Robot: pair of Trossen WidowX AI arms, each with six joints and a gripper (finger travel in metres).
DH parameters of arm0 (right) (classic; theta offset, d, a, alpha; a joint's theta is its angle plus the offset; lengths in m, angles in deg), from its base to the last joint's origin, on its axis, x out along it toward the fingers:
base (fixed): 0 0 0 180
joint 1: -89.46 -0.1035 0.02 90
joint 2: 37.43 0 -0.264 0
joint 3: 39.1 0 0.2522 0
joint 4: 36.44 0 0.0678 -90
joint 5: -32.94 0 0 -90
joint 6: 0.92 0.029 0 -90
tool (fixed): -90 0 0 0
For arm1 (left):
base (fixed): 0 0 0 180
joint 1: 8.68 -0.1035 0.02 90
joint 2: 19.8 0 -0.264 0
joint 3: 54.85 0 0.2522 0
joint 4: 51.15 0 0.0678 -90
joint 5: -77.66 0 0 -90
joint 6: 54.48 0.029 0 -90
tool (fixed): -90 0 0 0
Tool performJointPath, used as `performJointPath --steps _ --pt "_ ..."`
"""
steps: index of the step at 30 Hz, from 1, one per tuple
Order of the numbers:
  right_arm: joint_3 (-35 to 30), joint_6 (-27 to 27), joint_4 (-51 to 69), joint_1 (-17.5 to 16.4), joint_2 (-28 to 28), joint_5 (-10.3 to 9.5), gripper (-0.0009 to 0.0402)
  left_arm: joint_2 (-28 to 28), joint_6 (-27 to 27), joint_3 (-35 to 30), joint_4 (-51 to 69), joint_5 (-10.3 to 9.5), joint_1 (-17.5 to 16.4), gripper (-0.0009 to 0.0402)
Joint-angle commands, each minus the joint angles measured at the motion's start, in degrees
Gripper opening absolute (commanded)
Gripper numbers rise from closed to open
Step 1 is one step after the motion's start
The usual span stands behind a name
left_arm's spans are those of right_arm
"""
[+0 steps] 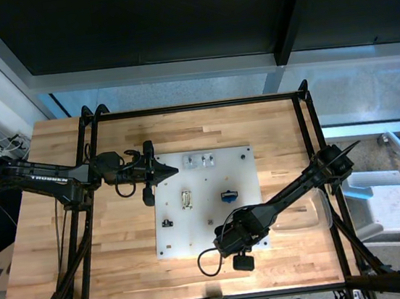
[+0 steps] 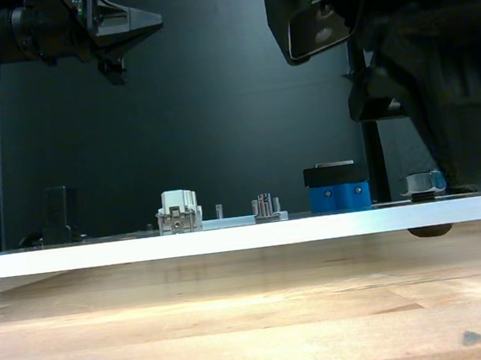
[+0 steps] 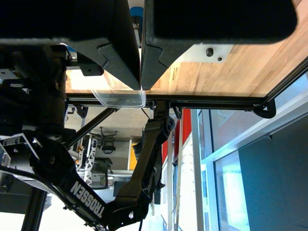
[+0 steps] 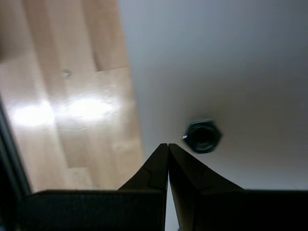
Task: Unfasten the M12 fastener and place in the container
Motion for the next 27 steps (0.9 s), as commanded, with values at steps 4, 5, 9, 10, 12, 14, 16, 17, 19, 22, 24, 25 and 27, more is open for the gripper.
performJointPath --steps 4,5,9,10,12,14,16,17,19,22,24,25,27 --pt "0.1 0.1 0.1 0.2 0.0 2.64 0.0 0.0 0.0 0.0 0.0 0.0 0.0 0.0" --pt "0.1 0.1 0.0 0.2 0.0 2.93 0.0 0.0 0.0 0.0 0.0 0.0 0.0 0.0" --pt "0.1 0.0 0.0 0.3 0.0 3.02 0.0 0.0 0.0 0.0 0.0 0.0 0.0 0.0" --pt "0.1 0.0 0.0 0.3 0.0 2.99 0.0 0.0 0.0 0.0 0.0 0.0 0.0 0.0" --pt "0.1 0.0 0.0 0.3 0.0 3.04 0.0 0.0 0.0 0.0 0.0 0.0 0.0 0.0" --pt "0.1 0.0 0.1 0.4 0.0 3.04 0.0 0.0 0.0 0.0 0.0 0.0 0.0 0.0" --pt "0.1 0.3 1.3 0.4 -0.1 5.27 0.0 0.0 0.0 0.0 0.0 0.0 0.0 0.0" --pt "0.0 1.9 3.2 0.4 -0.3 8.94 0.0 0.0 0.0 0.0 0.0 0.0 0.0 0.0" --pt "-0.7 6.0 8.1 0.3 -0.5 16.79 0.0 0.0 0.0 0.0 0.0 0.0 0.0 0.0" --pt "-1.7 8.2 12.9 0.3 -1.0 21.29 0.0 0.0 0.0 0.0 0.0 0.0 0.0 0.0" --pt "-2.1 8.2 13.5 0.3 -1.4 20.96 0.0 0.0 0.0 0.0 0.0 0.0 0.0 0.0" --pt "-2.2 8.2 13.6 0.3 -1.4 20.9 0.0 0.0 0.0 0.0 0.0 0.0 0.0 0.0" --pt "-2.3 8.2 13.6 0.2 -1.6 20.46 0.0 0.0 0.0 0.0 -0.1 -0.02 0.0 0.0"
